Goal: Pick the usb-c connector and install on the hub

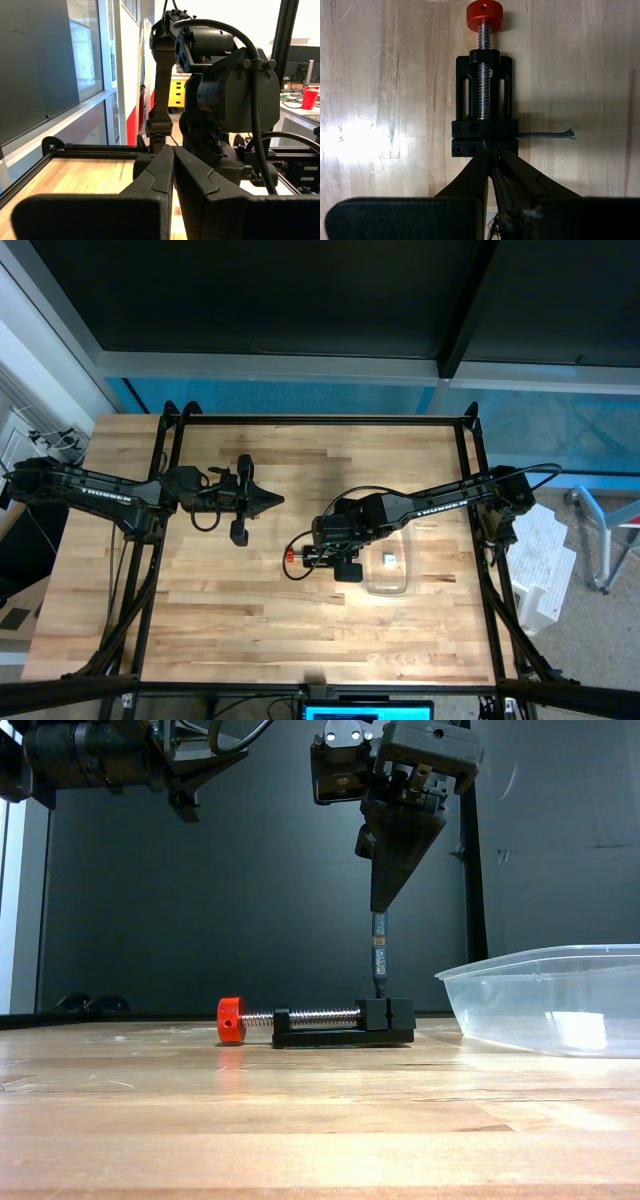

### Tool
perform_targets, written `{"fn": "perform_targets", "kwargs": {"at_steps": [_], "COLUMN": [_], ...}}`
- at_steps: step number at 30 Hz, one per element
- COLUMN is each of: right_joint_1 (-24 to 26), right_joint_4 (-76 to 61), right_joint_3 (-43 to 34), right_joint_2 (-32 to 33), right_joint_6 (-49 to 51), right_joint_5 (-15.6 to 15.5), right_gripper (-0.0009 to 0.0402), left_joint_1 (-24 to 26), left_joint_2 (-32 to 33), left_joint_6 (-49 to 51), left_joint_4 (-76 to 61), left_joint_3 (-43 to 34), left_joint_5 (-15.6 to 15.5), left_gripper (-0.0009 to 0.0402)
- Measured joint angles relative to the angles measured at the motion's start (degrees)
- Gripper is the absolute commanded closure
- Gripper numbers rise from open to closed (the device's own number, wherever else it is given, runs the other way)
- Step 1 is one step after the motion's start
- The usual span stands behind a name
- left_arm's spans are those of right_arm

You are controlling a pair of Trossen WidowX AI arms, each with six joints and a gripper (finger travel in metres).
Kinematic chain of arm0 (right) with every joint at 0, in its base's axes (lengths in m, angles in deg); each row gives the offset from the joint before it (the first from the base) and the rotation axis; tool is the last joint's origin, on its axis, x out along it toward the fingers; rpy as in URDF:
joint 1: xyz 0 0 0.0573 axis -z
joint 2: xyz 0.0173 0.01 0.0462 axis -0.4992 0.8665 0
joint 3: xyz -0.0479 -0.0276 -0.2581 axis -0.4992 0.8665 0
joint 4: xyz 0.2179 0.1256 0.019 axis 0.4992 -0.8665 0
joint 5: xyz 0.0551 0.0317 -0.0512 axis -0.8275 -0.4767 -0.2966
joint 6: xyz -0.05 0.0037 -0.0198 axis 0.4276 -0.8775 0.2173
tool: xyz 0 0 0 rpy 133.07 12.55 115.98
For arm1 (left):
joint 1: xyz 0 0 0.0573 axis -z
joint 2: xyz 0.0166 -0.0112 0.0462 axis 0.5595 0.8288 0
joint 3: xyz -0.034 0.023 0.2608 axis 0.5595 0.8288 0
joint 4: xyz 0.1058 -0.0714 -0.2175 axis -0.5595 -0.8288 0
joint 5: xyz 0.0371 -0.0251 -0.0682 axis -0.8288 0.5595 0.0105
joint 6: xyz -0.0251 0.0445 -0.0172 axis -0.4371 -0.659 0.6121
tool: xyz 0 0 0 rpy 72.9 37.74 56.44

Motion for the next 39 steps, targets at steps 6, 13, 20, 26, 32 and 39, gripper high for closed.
{"fn": "perform_targets", "kwargs": {"at_steps": [6,13,20,26,32,39], "right_joint_1": [0.00,0.00,0.02,0.00,0.00,0.00], "right_joint_4": [0.59,1.66,1.62,0.35,-0.90,-0.94], "right_joint_3": [0.46,1.46,1.90,1.92,1.66,1.64], "right_joint_2": [0.00,-0.07,-0.15,-0.28,-0.28,-0.46], "right_joint_6": [0.09,-0.11,-0.26,-0.46,-0.55,-0.52], "right_joint_5": [0.00,0.07,0.04,0.02,0.00,0.00], "right_gripper": [0.0393,0.0393,0.0393,0.0393,0.0393,0.0393], "left_joint_1": [0.00,0.00,0.00,0.00,0.00,0.00], "left_joint_2": [0.00,0.00,0.00,0.00,0.00,0.00], "left_joint_6": [0.00,-0.02,-0.02,-0.02,-0.02,-0.02], "left_joint_4": [0.02,0.02,0.02,0.02,0.02,0.02], "left_joint_3": [0.00,0.02,0.02,0.00,0.00,0.00], "left_joint_5": [0.00,0.00,0.00,0.02,0.00,0.00], "left_gripper": [0.0393,0.0393,0.0393,0.0393,0.0393,0.0393]}}
